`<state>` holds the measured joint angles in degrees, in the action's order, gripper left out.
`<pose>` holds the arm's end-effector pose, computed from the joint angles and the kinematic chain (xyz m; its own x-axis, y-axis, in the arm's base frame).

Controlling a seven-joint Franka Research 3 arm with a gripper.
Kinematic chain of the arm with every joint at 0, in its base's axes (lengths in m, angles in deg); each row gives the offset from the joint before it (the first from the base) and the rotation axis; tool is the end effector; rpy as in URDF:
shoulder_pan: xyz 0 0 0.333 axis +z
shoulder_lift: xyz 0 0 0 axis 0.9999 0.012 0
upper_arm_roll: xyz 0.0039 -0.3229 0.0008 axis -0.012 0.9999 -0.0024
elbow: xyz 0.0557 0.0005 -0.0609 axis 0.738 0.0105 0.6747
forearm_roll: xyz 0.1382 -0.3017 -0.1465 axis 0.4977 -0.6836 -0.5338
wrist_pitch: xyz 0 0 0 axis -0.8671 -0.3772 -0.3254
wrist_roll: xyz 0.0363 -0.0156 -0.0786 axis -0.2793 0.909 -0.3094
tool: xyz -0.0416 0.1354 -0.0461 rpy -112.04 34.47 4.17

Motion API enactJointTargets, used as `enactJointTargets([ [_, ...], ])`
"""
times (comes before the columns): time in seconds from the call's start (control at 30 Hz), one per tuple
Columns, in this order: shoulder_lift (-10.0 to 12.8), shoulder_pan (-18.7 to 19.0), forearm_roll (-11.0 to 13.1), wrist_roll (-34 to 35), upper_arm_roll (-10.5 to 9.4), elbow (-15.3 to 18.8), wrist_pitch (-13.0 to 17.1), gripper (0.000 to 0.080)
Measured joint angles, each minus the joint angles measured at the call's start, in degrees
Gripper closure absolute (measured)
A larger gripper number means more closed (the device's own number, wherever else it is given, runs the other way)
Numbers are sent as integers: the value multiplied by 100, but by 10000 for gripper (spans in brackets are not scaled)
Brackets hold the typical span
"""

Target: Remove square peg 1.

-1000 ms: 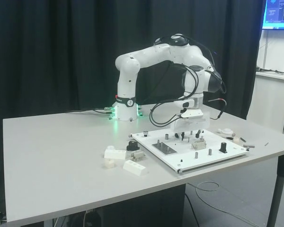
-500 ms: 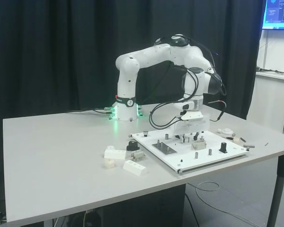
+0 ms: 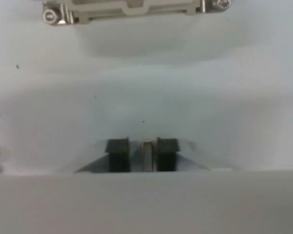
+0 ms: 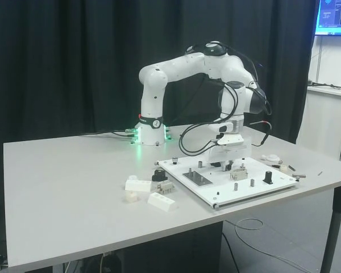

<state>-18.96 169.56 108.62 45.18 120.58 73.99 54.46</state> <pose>0.5199 0.1069 0.1688 0.6702 -0.7417 -0.0247 -0.7417 -0.6706 0.0128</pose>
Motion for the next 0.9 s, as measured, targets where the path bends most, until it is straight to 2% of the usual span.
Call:
enactJointTargets([
  [0.13, 4, -12, -15, -1, 1, 0, 3, 634],
  [0.17, 4, -15, -15, -3, 0, -1, 2, 767],
  [0.6, 4, -4, -51, -9, 60, -15, -51, 768],
  [0.73, 4, 31, -132, -9, 184, -27, -178, 768],
  [0.9, -2, 106, -335, -2, 477, -65, -476, 768],
])
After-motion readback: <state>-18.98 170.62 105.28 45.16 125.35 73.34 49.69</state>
